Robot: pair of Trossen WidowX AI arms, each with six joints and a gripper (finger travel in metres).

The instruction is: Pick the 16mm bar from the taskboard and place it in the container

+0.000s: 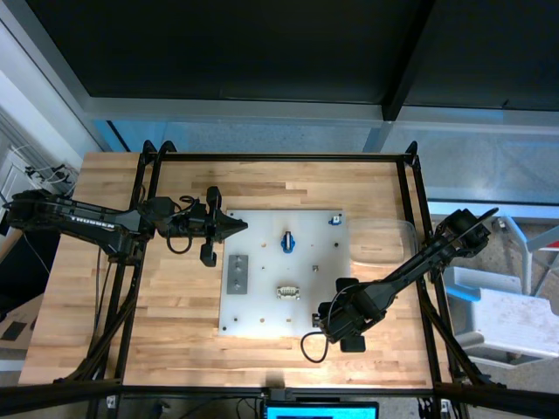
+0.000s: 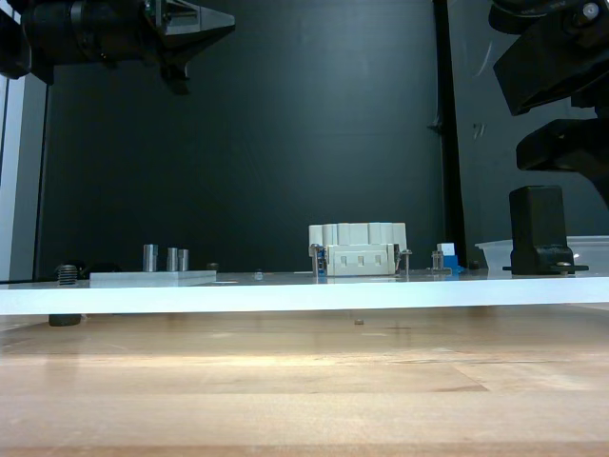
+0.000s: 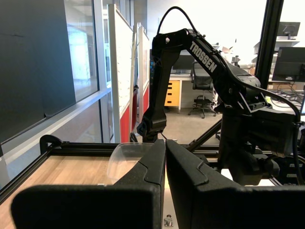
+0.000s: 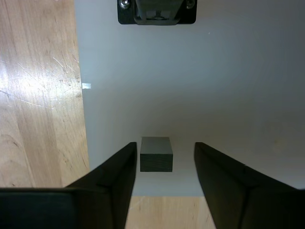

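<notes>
Nearest you is the bare wood of the desk point(image 1: 175, 349), and on it the near edge of the white taskboard point(image 1: 262, 316). Over the board's near right corner hangs your right claw point(image 4: 164, 147), pointing down with its fingers point(image 4: 114, 176) spread apart. Between them sits the bar point(image 4: 156, 153), a short grey piece with a flat top face and a darker side face. It rests on the white plate close to the corner, with wood showing past two edges. There is a gap on each side of it and neither finger touches it. You cannot tell how high the tips ride above the plate. In the high view the bar is hidden under the right arm, and the low view does not show it. A black fitting point(image 2: 540, 233) screwed to the board stands near it, below the arm.

Farther in you have a white connector point(image 2: 357, 249), then a grey block point(image 1: 238, 273) on the left carrying short metal pegs point(image 2: 150, 257), then the blue knob point(image 1: 287, 242). The container point(image 1: 384, 244) rests on the desk just beside the board's far right edge. Its clear walls are faint, and from desk height only a strip of rim shows behind the fitting. Your left claw point(image 1: 238, 225) hovers high over the board's far left edge with its fingers together. The low view cuts it off.
</notes>
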